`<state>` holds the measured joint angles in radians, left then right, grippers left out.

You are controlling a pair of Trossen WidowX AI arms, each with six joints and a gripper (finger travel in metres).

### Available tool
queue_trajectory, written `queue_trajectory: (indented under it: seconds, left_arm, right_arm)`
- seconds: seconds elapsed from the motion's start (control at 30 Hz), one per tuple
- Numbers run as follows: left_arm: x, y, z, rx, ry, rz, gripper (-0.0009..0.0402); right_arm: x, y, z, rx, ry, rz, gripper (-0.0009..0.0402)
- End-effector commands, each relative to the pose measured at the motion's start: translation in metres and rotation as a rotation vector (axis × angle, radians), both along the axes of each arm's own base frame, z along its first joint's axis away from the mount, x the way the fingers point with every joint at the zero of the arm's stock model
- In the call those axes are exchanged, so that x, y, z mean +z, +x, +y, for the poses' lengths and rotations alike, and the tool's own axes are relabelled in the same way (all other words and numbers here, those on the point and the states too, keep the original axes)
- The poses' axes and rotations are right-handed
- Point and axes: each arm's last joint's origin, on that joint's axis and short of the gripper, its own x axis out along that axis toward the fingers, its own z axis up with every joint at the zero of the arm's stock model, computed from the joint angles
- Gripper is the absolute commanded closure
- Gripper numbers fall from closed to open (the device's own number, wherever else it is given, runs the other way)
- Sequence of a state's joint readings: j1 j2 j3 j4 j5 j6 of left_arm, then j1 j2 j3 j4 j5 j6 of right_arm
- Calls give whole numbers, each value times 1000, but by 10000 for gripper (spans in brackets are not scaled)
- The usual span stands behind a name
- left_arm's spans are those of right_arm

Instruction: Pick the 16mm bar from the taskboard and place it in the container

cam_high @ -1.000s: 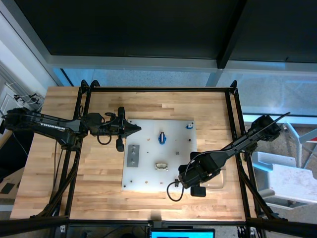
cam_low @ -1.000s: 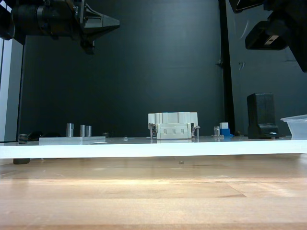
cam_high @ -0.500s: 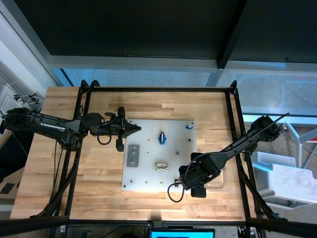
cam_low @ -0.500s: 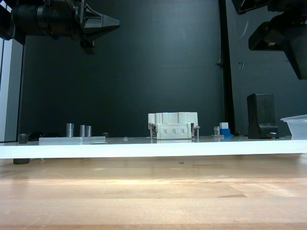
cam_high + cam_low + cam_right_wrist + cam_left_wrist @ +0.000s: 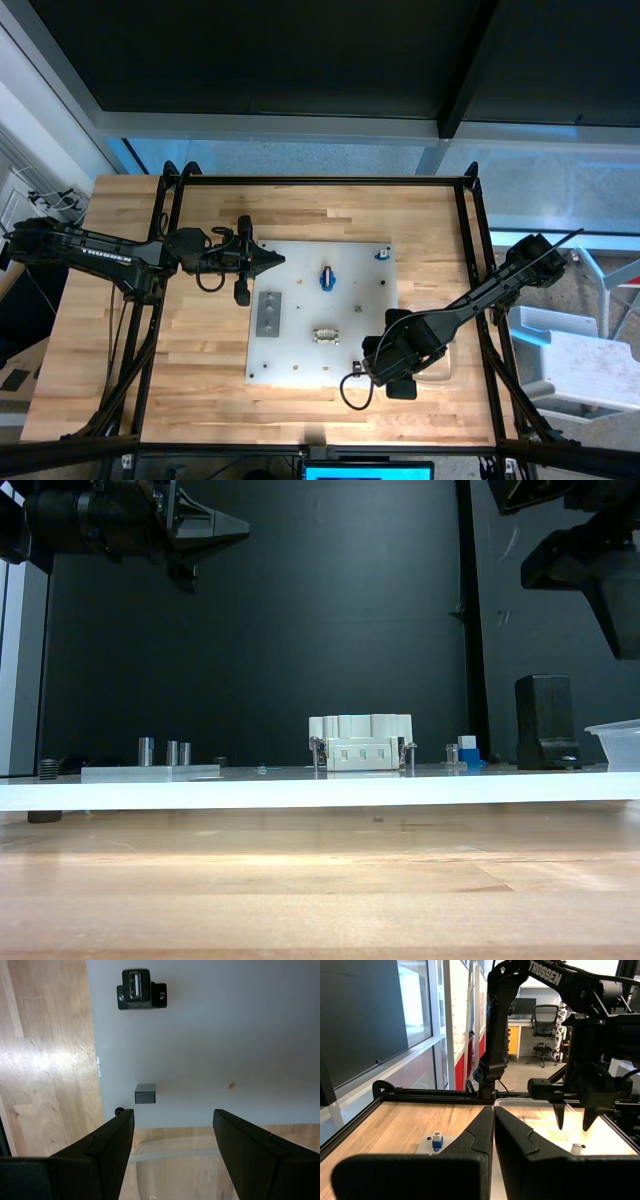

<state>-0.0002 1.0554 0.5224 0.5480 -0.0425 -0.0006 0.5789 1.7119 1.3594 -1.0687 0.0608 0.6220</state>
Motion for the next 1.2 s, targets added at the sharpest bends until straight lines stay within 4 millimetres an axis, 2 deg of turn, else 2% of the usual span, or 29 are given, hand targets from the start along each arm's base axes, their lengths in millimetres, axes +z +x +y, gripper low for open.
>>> queue_trajectory:
  seconds: [0.03,0.7,1.2]
  left_arm:
    - [0,0,0,0,0,0,393]
    - [0,0,0,0,0,0,393]
    - [0,0,0,0,0,0,393]
  right_arm:
    - [-4,-2,2,8,-1,0,174]
    - [-39,0,11,29,-11,-25,174]
    - [-49,-3,13,37,-5,-37,174]
